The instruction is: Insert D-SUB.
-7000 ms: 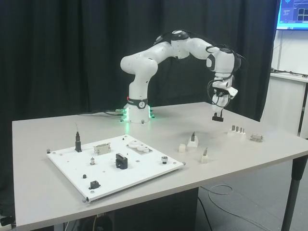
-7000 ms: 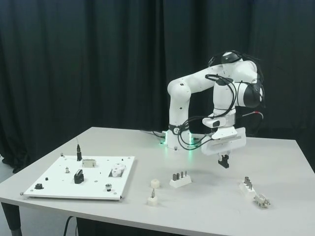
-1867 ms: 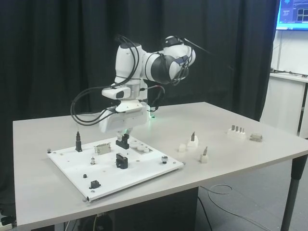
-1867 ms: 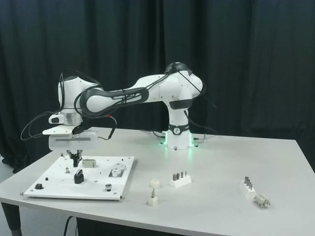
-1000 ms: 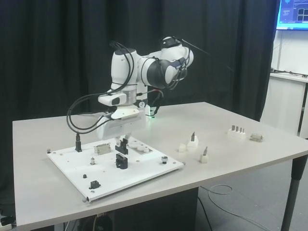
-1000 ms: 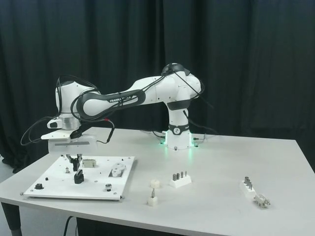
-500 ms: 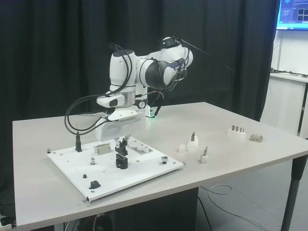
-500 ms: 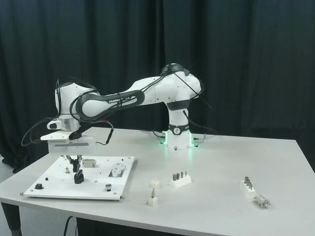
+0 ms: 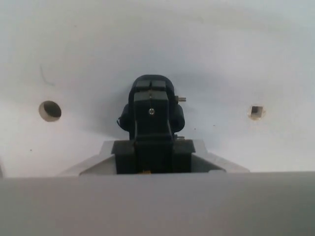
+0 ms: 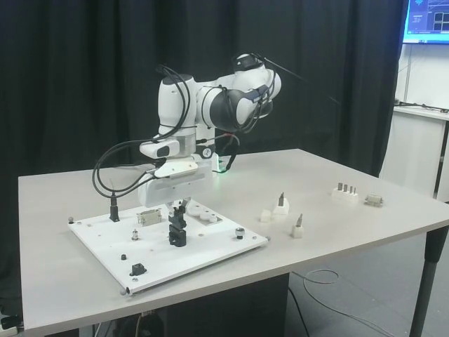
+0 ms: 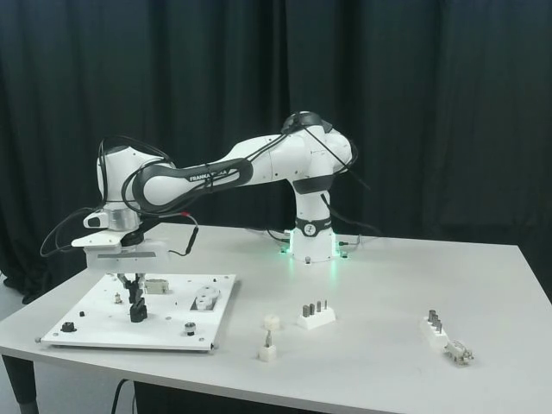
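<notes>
Wrist view: the fingers [image 9: 151, 147] stand directly above a black part [image 9: 151, 93] on the white board [image 9: 221, 64]; whether they clamp it, I cannot tell. First room view: the grey D-SUB socket [image 10: 148, 217] sits just beside them, toward the arm's base.

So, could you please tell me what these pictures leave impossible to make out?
- Pincer: whether it grips anything; in the wrist view its fingers merge with the black part beneath, and both room views are too distant.
- Small metal connector near the table edge: its type is too small to tell.
- White board: cut off by the wrist view's edges.
</notes>
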Controlling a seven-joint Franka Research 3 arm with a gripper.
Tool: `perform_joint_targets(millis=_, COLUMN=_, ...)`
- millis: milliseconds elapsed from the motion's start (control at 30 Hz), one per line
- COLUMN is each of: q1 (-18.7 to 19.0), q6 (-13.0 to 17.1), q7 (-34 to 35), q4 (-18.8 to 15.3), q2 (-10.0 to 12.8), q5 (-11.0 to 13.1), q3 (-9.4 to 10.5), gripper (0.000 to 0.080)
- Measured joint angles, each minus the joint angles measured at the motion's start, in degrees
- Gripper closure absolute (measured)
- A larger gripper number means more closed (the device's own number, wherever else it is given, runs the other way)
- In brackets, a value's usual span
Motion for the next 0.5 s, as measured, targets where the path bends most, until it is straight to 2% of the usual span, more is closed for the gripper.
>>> perform_joint_targets(millis=500, q1=1.1, q6=0.1, q7=0.2, q4=-2.2, q2=-0.2, q5=0.1, q3=-0.06, gripper=0.0655)
